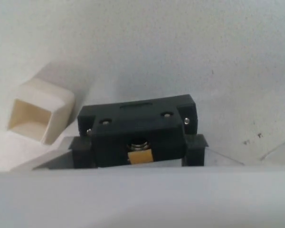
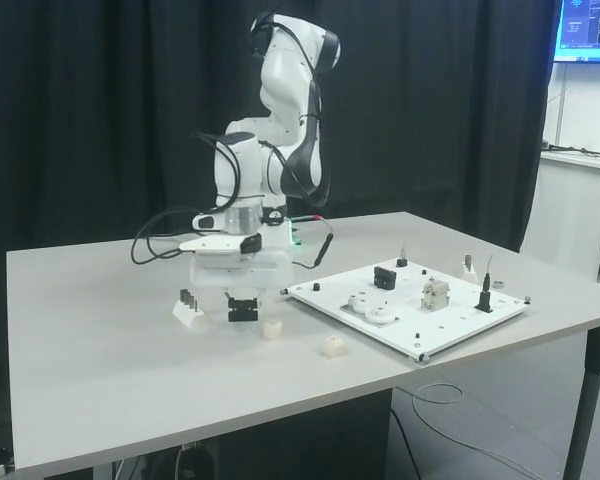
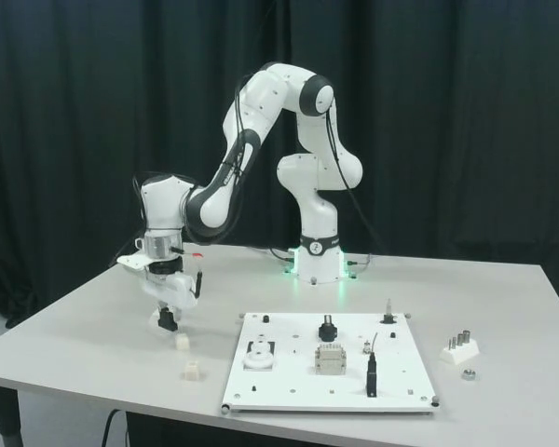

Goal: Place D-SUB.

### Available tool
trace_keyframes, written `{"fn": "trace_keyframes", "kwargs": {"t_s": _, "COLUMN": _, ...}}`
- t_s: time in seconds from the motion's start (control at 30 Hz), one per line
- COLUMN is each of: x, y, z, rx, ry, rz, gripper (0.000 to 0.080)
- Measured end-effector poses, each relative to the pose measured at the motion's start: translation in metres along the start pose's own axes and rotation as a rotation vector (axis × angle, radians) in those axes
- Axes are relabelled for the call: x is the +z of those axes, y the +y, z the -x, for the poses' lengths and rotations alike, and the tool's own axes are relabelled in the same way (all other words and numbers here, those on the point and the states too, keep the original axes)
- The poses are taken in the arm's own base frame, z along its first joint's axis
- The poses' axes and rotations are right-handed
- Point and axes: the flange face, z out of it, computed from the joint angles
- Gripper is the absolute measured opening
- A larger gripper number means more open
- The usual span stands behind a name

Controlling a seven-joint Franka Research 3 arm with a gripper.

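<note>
One black plug (image 1: 137, 130) clamped in the tool (image 2: 243, 310), low over the counter (image 2: 100, 340). Next: lift, carry right to the white board (image 2: 410, 305), set down squarely.

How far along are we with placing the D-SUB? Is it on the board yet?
Not yet. Done: the black D-SUB connector sits between the fingers of the pincer. In hand: the pincer holds it low over the grey table, off the white assembly board and near two small white blocks. Left: carry it across to the board and seat it.
</note>
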Motion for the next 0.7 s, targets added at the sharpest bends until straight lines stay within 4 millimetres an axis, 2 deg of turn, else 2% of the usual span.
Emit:
{"fn": "trace_keyframes", "kwargs": {"t_s": 0.3, "x": -0.015, "y": 0.005, "z": -0.004, "rx": -0.006, "ry": -0.023, "rz": -0.011, "gripper": 0.0387}}
{"fn": "trace_keyframes", "kwargs": {"t_s": 0.7, "x": -0.021, "y": 0.006, "z": -0.006, "rx": -0.01, "ry": -0.026, "rz": -0.018, "gripper": 0.0387}}
